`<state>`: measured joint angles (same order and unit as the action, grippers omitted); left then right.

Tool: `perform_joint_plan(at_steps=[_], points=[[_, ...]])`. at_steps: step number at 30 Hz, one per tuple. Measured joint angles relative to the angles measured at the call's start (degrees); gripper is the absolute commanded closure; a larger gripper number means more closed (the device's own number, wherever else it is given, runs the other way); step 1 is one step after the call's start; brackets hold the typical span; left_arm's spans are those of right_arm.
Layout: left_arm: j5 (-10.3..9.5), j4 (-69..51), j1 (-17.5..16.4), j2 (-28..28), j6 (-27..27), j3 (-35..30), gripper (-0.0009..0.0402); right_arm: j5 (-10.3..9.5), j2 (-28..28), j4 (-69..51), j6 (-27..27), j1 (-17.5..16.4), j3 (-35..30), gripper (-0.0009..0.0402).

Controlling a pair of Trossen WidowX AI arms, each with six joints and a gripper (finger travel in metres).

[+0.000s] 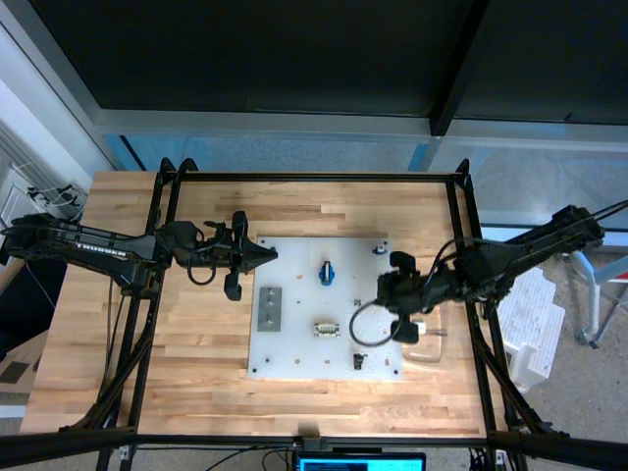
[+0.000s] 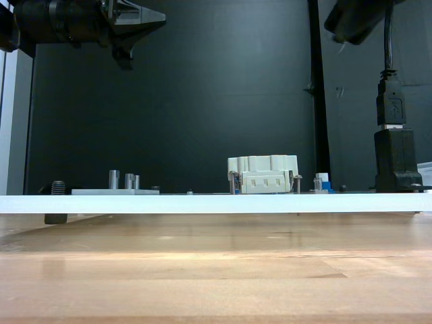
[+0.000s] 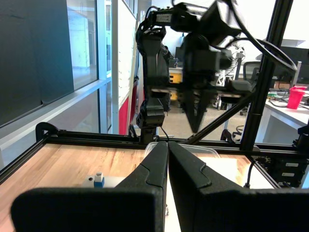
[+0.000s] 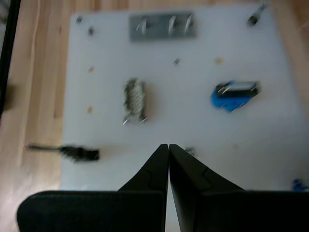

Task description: Pick the USB connector and install on taskboard

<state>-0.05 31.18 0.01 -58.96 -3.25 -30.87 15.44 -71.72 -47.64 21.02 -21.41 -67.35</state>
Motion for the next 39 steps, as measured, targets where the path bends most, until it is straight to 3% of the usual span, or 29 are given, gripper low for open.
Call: perform_joint_plan(at_steps=[10,15,20,25,34,39], points=[[-0.02,0.0,0.0,0.0,0.0,0.0,0.0393,-0.94,7.4,16.5,-8.8,8.0,8.9,0.0393],[-0.02,0.0,0.0,0.0,0.0,0.0,0.0393,-5.55,10.0,27.0,-12.2,11.4,13.3,0.0393],[0.0,0.0,0.0,0.0,0.0,0.0,0.0393,-7.41,11.1,36.5,-14.4,14.5,17.2,0.0393],[-0.02,0.0,0.0,0.0,0.0,0.0,0.0393,-11.76,11.6,45.0,-16.1,17.5,20.6,0.0393],[-0.02,0.0,0.0,0.0,0.0,0.0,0.0393,-12.87,13.3,58.1,-17.2,22.0,26.8,0.0393],[-0.02,0.0,0.0,0.0,0.0,0.0,0.0393,-16.57,13.6,62.4,-17.1,24.2,28.9,0.0393]])
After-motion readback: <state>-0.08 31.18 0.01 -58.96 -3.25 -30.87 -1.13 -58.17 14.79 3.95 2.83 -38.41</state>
